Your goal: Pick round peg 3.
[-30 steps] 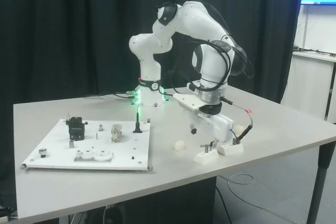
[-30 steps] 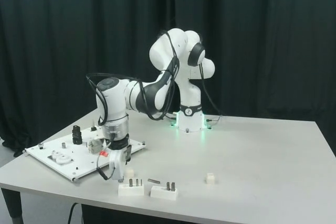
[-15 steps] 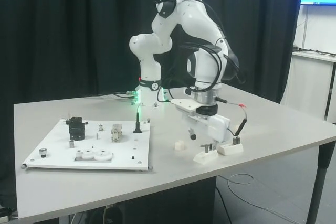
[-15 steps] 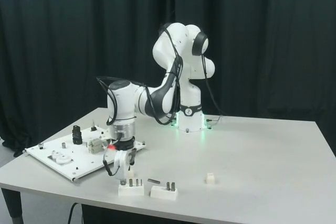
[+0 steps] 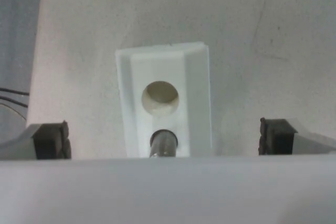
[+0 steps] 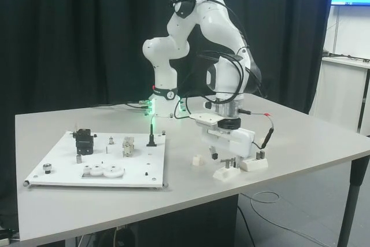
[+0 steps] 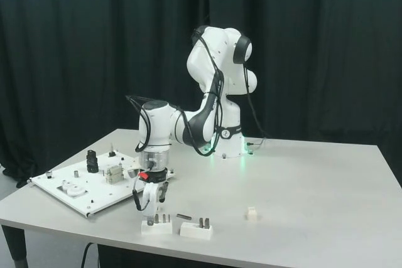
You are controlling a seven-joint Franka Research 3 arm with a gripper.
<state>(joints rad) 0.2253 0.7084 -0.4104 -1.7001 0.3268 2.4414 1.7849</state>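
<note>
In the wrist view a white peg holder [image 5: 164, 72] lies straight below my gripper [image 5: 163, 139]. It has one empty round hole [image 5: 160, 98] and a grey round peg [image 5: 164, 142] standing in the hole beside it. The two black fingertips [image 5: 50, 140] stand wide apart on either side of the holder, so the gripper is open and holds nothing. In the room views the gripper [image 6: 223, 158] [image 7: 154, 210] hangs just above that holder [image 6: 226, 172] [image 7: 157, 226], near the table's front edge. The holder's pegs [image 7: 161, 218] stick up under the hand.
A second white holder [image 6: 254, 163] [image 7: 196, 230] with pegs sits beside the first. A loose grey peg [image 7: 183, 216] lies between them. A small white block [image 6: 198, 160] [image 7: 252, 213] rests on the table. The white assembly board [image 6: 139, 169] [image 7: 59, 196] carries several parts.
The arm has swung along the table's front edge and lowered, bringing the open gripper from beside the holder to directly over it.
</note>
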